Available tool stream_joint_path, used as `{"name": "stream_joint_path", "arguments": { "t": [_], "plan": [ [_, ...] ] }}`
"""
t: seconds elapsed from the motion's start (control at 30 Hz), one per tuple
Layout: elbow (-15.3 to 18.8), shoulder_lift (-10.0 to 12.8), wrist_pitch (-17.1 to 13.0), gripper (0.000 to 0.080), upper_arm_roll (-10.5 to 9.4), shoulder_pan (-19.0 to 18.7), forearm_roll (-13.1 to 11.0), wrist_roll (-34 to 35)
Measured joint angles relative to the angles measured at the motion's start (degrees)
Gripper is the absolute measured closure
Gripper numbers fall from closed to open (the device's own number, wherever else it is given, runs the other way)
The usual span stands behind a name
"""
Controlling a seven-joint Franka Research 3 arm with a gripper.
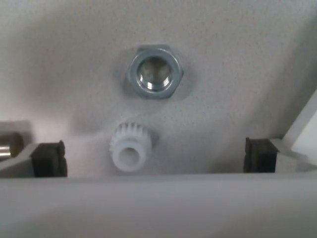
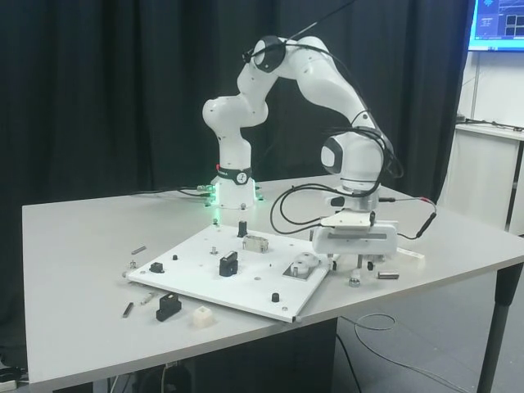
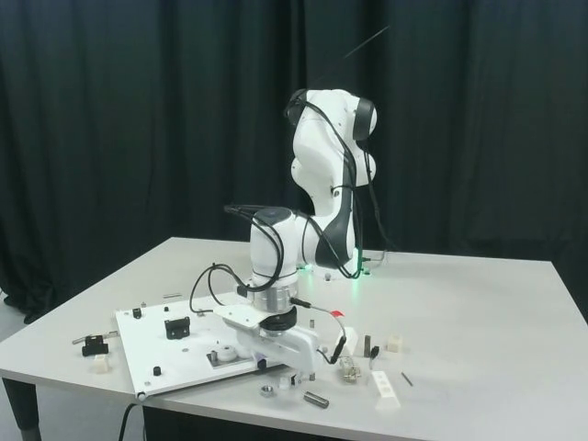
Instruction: Remove medium gear.
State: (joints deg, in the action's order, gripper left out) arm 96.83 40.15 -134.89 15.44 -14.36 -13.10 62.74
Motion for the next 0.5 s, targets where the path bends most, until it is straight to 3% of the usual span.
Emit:
{"name": "stream_joint_path", "arguments": {
  "t": [0.5],
  "plan": [
    [0.0, -1.0, 1.3, 0.0003, 0.21, 0.1, 0.2, 0.0]
  ]
}}
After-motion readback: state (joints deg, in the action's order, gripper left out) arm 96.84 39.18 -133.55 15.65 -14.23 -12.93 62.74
